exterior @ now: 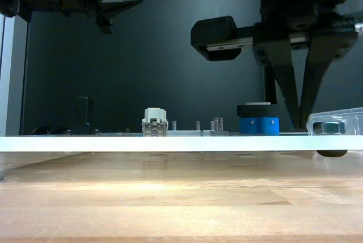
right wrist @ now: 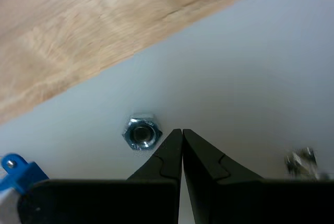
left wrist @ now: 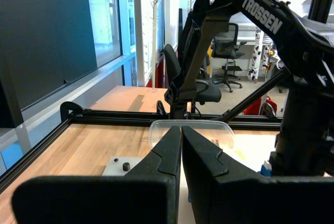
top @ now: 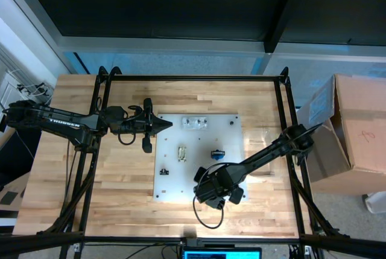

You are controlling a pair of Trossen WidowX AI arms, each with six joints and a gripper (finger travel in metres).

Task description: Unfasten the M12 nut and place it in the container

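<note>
The silver nut (right wrist: pixel 142 133) sits low on the white board (right wrist: pixel 250 78) with a dark core filling its bore, on its stud, and no ribs show. In the low view the nut (exterior: pixel 329 128) stands in front of the clear container (exterior: pixel 343 114). My right gripper (right wrist: pixel 181 131) points straight down beside the nut, shut, fingertips together and holding nothing. From the side the right gripper (exterior: pixel 300 125) tapers to a point just left of the nut. In the high view the right gripper (top: pixel 216 190) hides the nut. My left gripper (top: pixel 169 125) hovers shut and empty over the board's far left edge.
A blue-and-black part (exterior: pixel 258 123) and a white connector (exterior: pixel 154 123) stand on the board, with small pins between them. Through the left wrist view the container (left wrist: pixel 156 129) lies beyond the board. A cardboard box (top: pixel 350 132) stands off the table's right side.
</note>
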